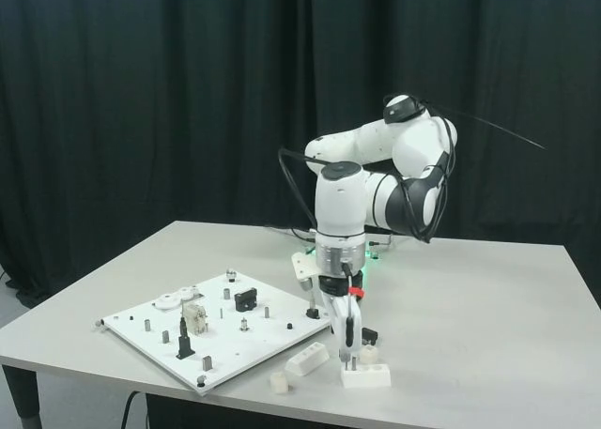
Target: Pick round peg 1.
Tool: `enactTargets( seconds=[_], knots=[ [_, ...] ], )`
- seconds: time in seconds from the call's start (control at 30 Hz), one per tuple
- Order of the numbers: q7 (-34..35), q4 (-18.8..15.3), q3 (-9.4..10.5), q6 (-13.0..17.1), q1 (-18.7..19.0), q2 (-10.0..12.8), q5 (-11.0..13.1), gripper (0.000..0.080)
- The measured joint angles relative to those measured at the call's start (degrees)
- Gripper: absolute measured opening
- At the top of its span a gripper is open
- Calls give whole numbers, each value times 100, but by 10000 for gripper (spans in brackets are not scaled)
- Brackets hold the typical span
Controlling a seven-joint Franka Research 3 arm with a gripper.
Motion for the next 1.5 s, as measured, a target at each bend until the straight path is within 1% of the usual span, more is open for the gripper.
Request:
enactTargets(
  seconds=[0.23,0.67,1.17,1.5],
  knots=[
    [1,-72,100,175,0,0,50,800],
    [1,-127,246,304,8,0,120,800],
    [1,-165,393,503,11,27,122,800],
    [1,-190,536,682,11,38,122,800]
  ],
)
